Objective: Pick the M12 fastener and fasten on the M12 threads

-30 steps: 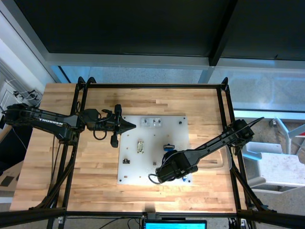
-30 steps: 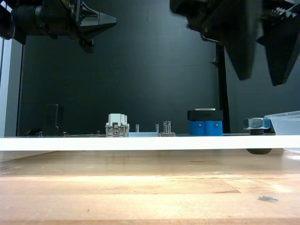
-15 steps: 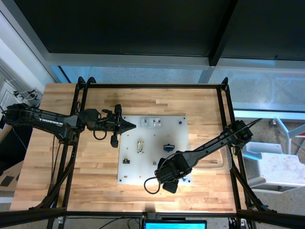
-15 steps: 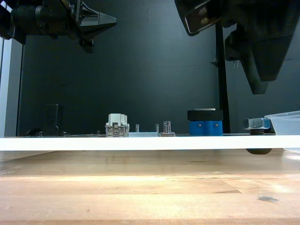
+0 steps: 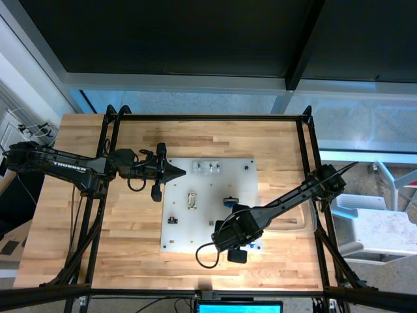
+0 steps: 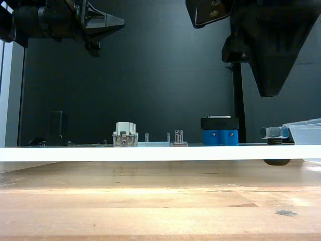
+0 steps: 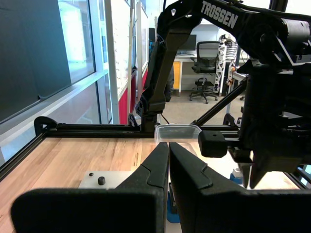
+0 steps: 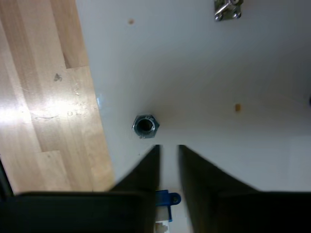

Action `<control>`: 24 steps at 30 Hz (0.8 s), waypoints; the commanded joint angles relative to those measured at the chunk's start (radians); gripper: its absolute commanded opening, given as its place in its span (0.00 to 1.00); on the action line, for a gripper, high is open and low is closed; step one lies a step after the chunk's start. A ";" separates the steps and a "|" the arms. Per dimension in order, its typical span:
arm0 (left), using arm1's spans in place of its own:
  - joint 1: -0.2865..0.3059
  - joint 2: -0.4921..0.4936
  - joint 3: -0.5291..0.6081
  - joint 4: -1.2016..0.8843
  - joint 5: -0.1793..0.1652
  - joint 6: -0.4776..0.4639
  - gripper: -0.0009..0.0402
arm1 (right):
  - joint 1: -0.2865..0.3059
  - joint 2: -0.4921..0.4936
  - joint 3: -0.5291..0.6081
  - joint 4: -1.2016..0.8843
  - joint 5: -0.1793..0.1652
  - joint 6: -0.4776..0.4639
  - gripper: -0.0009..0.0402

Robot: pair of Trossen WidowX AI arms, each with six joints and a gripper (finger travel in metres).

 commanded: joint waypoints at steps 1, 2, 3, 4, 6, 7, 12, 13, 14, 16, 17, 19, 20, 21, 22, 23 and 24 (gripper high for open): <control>0.000 0.000 0.000 0.000 0.000 0.000 0.02 | 0.006 0.003 -0.007 0.004 0.023 -0.004 0.06; 0.000 0.000 0.000 0.000 0.000 0.000 0.02 | 0.009 0.008 -0.008 0.005 0.039 -0.003 0.07; 0.000 0.000 0.000 0.000 0.000 0.000 0.02 | 0.014 0.010 -0.010 0.005 0.048 -0.004 0.07; 0.000 0.000 0.000 0.000 0.000 0.000 0.02 | 0.017 0.013 -0.012 0.006 0.055 -0.012 0.07; 0.000 0.000 0.000 0.000 0.000 0.000 0.02 | 0.020 0.020 -0.019 0.010 0.063 -0.040 0.06; 0.000 0.000 0.000 0.000 0.000 0.000 0.02 | 0.020 0.020 -0.025 0.010 0.064 -0.042 0.05; 0.000 0.000 0.000 0.000 0.000 0.000 0.02 | 0.032 0.019 -0.053 0.029 0.068 -0.064 0.03; 0.000 0.000 0.000 0.000 0.000 0.000 0.02 | 0.035 0.019 -0.061 0.042 0.070 -0.064 0.02; 0.000 0.000 0.000 0.000 0.000 0.000 0.02 | 0.036 0.019 -0.069 0.056 0.070 -0.064 0.02; 0.000 0.000 0.000 0.000 0.000 0.000 0.02 | 0.037 0.019 -0.084 0.083 0.068 -0.064 0.02; 0.000 0.000 0.000 0.000 0.000 0.000 0.02 | 0.038 0.019 -0.089 0.090 0.068 -0.064 0.02; 0.000 0.000 0.000 0.000 0.000 0.000 0.02 | 0.037 0.019 -0.095 0.101 0.068 -0.064 0.02; 0.000 0.000 0.000 0.000 0.000 0.000 0.02 | 0.038 0.019 -0.096 0.102 0.069 -0.064 0.02; 0.000 0.000 0.000 0.000 0.000 0.000 0.02 | 0.037 0.019 -0.097 0.103 0.068 -0.064 0.02; 0.000 0.000 0.000 0.000 0.000 0.000 0.02 | 0.037 0.019 -0.099 0.104 0.069 -0.064 0.02; 0.000 0.000 0.000 0.000 0.000 0.000 0.02 | 0.037 0.019 -0.103 0.108 0.069 -0.064 0.02; 0.000 0.000 0.000 0.000 0.000 0.000 0.02 | 0.038 0.019 -0.107 0.115 0.069 -0.064 0.02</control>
